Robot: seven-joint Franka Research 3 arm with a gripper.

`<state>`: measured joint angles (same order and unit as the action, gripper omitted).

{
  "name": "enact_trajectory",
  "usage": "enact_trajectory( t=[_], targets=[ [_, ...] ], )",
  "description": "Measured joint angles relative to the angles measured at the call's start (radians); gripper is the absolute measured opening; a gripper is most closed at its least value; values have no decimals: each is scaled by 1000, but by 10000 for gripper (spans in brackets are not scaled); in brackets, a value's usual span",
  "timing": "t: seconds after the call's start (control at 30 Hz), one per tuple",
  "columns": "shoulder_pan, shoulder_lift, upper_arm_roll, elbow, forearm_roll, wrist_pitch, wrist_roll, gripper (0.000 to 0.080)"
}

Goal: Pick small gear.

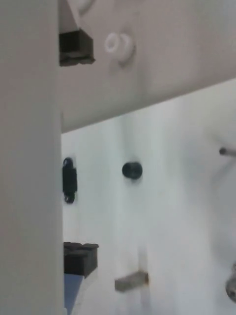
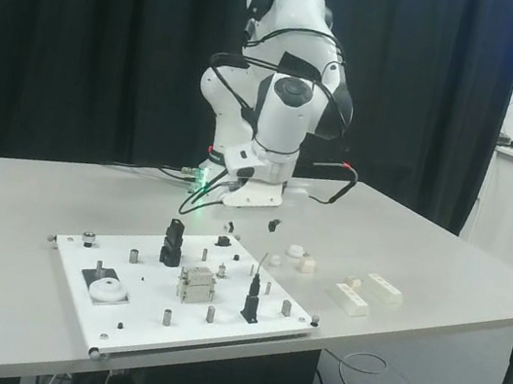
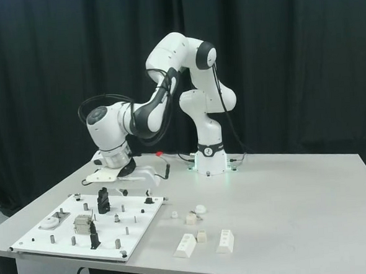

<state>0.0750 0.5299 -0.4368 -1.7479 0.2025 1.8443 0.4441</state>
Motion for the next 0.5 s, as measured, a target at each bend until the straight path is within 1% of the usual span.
enact_trajectory(
  t=[0.2, 0.33, 0.5],
  targets=[
    [35, -53, 0, -90, 0, 83, 55, 800],
    [57, -83, 0, -142, 0, 133, 104, 800],
    [79, -116, 0, -196, -1, 189, 134, 800]
  ],
)
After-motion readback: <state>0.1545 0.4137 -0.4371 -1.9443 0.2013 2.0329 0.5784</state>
